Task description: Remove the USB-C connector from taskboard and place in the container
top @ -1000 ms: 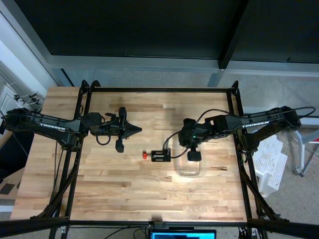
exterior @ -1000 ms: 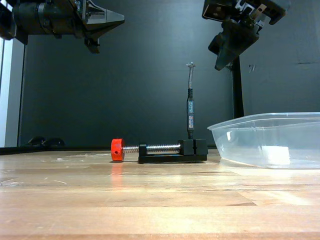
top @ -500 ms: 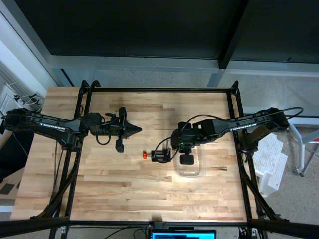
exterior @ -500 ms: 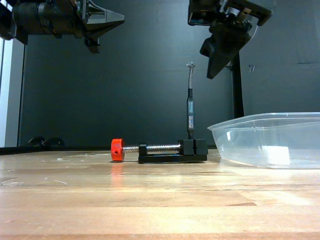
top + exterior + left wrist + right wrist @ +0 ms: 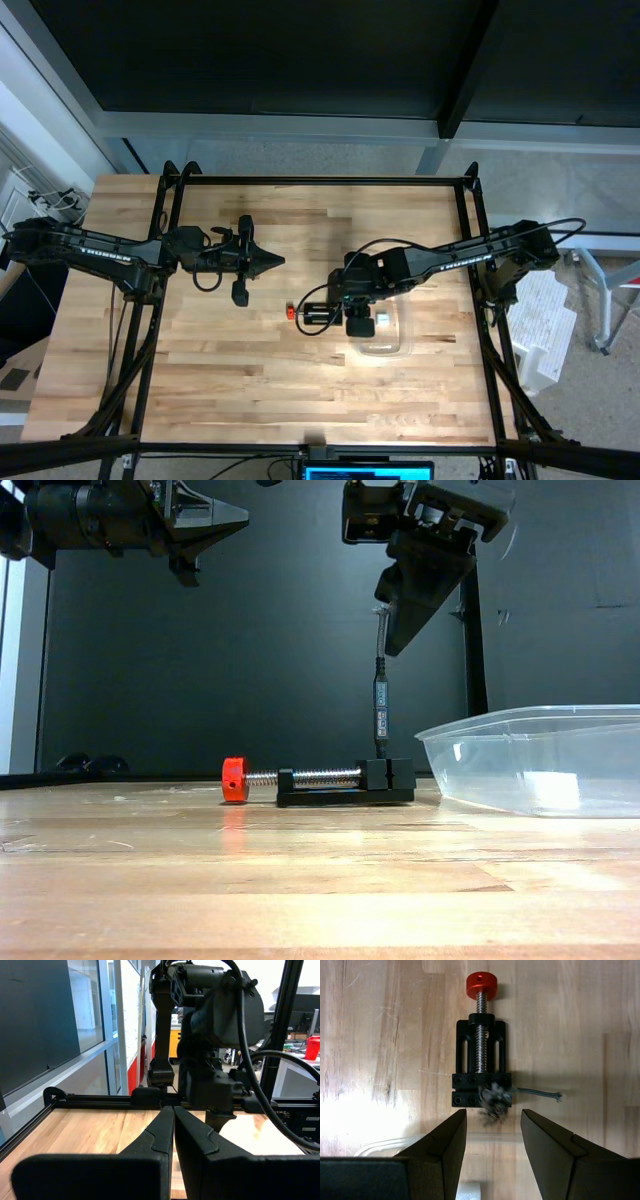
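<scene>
**Over the taskboard (image 5: 345,780), the right hand (image 5: 493,1112) lines up**

Within the last second the right hand has slid across from above the container (image 5: 540,760). It now hangs with fingers spread wide, directly over the USB-C connector (image 5: 381,705). The connector stands upright, seated in the taskboard on the tabletop (image 5: 300,880). Nothing is gripped yet, so a straight descent looks like the next move. The left hand (image 5: 173,1110) stays parked high and well apart, fingers pressed together.
</scene>
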Action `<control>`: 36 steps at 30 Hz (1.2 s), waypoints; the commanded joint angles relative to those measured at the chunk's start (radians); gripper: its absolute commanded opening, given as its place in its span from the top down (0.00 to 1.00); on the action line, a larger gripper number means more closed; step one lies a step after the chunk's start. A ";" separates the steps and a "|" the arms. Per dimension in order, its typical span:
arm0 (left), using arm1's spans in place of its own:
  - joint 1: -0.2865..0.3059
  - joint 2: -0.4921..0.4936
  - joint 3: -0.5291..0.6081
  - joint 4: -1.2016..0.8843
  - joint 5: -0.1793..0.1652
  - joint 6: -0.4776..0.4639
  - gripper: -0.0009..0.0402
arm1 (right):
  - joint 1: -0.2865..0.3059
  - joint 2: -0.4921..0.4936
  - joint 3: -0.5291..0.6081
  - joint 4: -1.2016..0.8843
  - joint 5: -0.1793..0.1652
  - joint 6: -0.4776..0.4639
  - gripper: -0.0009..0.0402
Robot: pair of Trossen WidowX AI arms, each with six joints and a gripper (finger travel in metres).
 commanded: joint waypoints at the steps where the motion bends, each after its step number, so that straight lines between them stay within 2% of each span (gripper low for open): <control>1: 0.000 0.000 0.000 0.000 0.000 0.000 0.98 | 0.003 0.021 0.003 0.009 0.000 0.000 0.61; 24: 0.000 0.000 0.000 0.000 0.000 0.000 0.98 | 0.008 0.098 -0.003 0.075 0.000 -0.032 0.62; 36: 0.000 0.000 0.000 0.000 0.000 0.000 0.98 | 0.003 0.098 -0.003 0.074 0.000 -0.045 0.76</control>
